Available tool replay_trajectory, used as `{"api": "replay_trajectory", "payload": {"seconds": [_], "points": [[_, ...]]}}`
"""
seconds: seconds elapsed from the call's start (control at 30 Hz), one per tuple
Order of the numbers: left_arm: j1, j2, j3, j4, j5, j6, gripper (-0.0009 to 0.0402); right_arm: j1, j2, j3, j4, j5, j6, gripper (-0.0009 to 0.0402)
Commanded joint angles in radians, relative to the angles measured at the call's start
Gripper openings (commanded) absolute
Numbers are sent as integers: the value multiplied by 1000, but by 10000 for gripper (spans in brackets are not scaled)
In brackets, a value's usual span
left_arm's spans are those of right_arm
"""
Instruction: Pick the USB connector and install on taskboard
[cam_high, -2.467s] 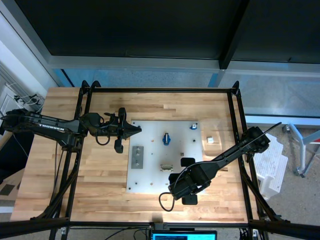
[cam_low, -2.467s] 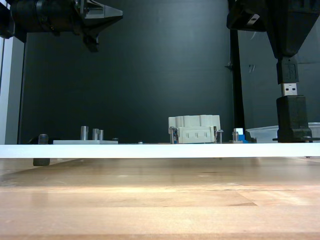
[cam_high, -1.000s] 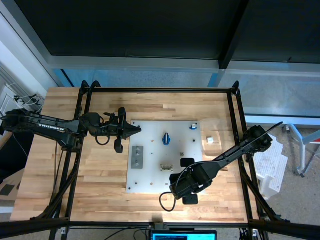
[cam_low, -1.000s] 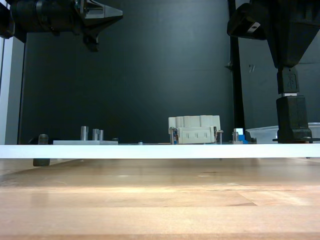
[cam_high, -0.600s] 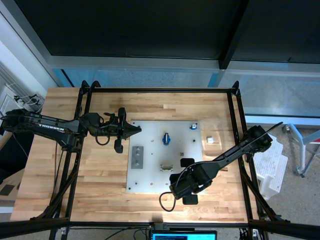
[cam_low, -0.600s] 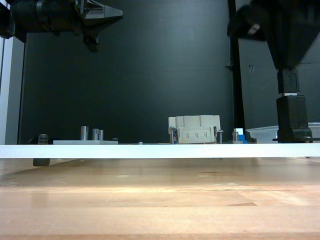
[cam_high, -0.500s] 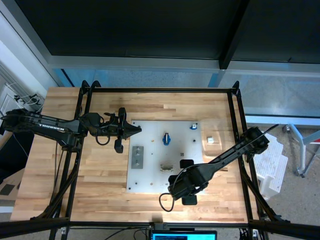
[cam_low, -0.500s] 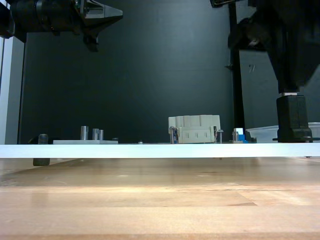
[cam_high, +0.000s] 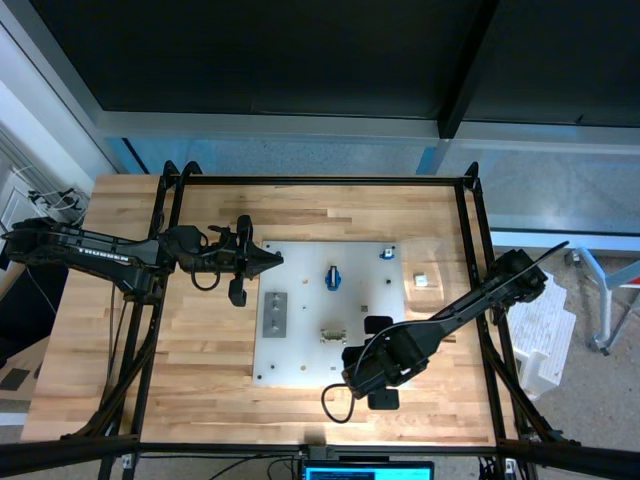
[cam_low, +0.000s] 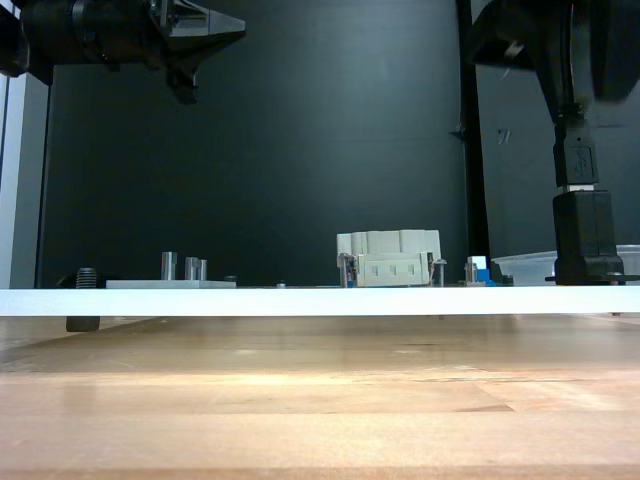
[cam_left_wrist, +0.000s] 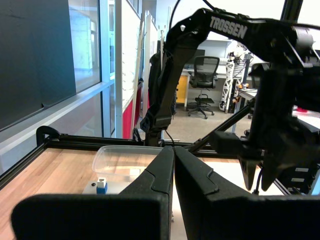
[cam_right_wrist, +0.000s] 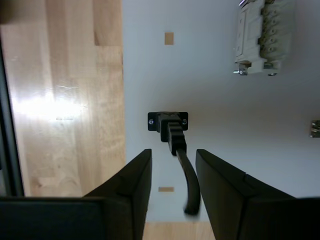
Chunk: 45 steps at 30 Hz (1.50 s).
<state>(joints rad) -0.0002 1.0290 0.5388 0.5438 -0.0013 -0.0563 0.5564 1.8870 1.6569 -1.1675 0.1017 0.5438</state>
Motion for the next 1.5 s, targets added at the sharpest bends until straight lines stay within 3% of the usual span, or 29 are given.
{"api": "replay_trajectory", "payload": {"seconds": [0.03, 0.3, 0.63, 0.83, 1.07, 1.17, 1.3, 1.5], "points": [[0, 0, 0, 0, 0, 0, 0, 1, -31, 2, -12, 3, -2, 146], [0, 0, 0, 0, 0, 0, 0, 2, -62, 2, -56, 3, -2, 168], [0, 0, 0, 0, 0, 0, 0, 1, -99, -9, -54, 3, -27, 148], [0, 0, 0, 0, 0, 0, 0, -8, -180, -72, -29, 10, -58, 98], [0, 0, 0, 0, 0, 0, 0, -43, -311, -201, 87, 14, -64, -5], [0, 0, 0, 0, 0, 0, 0, -62, -367, -255, 113, 50, -72, 10], [0, 0, 0, 0, 0, 0, 0, -93, -438, -315, 128, 92, -110, -2], [0, 0, 0, 0, 0, 0, 0, -171, -547, -388, 201, 116, -190, 0]]}}
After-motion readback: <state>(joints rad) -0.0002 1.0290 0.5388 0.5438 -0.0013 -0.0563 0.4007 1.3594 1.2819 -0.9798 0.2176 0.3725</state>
